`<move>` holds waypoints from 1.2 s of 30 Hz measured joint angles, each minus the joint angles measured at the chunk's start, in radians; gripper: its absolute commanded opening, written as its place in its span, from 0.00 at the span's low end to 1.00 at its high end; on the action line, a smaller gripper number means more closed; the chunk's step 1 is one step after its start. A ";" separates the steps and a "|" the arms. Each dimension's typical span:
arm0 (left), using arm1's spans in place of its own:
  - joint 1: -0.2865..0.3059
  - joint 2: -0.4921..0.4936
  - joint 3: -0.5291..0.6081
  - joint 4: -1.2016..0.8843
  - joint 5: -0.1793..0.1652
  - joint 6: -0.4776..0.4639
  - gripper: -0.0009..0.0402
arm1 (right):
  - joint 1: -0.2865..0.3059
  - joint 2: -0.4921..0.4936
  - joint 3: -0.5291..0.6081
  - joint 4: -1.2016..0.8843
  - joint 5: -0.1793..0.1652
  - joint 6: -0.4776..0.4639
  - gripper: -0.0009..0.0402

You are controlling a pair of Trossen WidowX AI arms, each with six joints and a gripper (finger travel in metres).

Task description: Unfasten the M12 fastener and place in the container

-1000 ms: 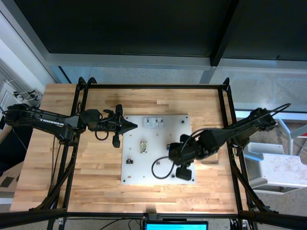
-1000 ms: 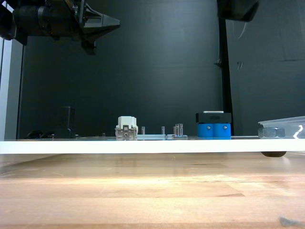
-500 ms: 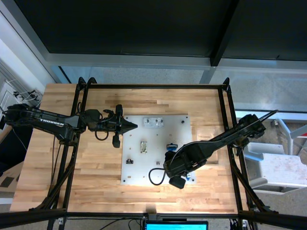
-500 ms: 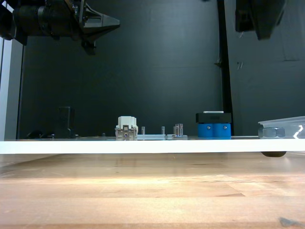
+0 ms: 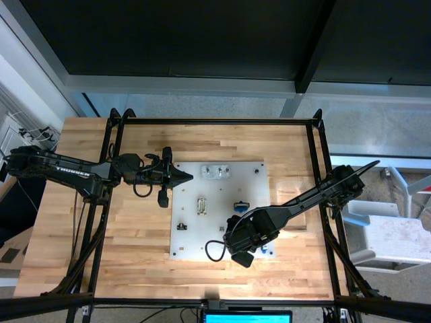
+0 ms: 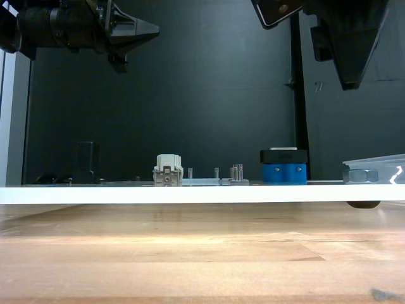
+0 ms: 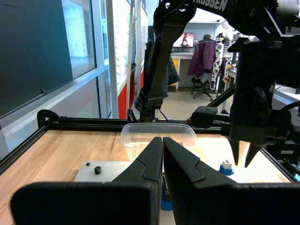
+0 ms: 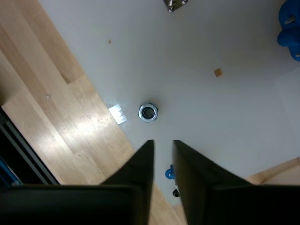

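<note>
hovering above the m12 nut [image 8: 148, 112], your right gripper [image 8: 162, 141] is slightly parted. your left gripper [image 5: 190, 177], pressed together, hangs by the left edge of the board [image 5: 202, 237].

The wooden table [image 5: 135, 256] carries a white board [image 5: 195, 250] lying flat on its planks. Just right of the board, a clear plastic container [image 5: 291, 185] sits on the bare wood.

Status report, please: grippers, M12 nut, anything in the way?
Left gripper shut, high beside board's left edge. Right gripper open above M12 nut. Nut on board, outside container. Nothing between.
</note>
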 measured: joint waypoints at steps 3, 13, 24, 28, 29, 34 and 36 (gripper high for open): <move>0.000 0.000 0.000 0.000 0.000 0.000 0.02 | 0.000 0.007 0.000 0.009 0.008 0.031 0.46; 0.000 0.000 0.000 0.000 0.000 0.000 0.02 | 0.005 0.068 -0.002 0.039 0.010 0.087 0.69; 0.000 0.000 0.000 0.000 0.000 0.000 0.02 | 0.008 0.151 -0.002 0.091 0.000 0.098 0.64; 0.000 0.000 0.000 0.000 0.000 0.000 0.02 | 0.010 0.159 -0.003 0.100 0.000 0.111 0.63; 0.000 0.000 0.000 0.000 0.000 0.000 0.02 | 0.010 0.159 -0.003 0.102 0.000 0.115 0.63; 0.000 0.000 0.000 0.000 0.000 0.000 0.02 | 0.014 0.160 -0.008 0.105 0.002 0.117 0.61; 0.000 0.000 0.000 0.000 0.000 0.000 0.02 | 0.016 0.160 -0.010 0.105 0.002 0.117 0.60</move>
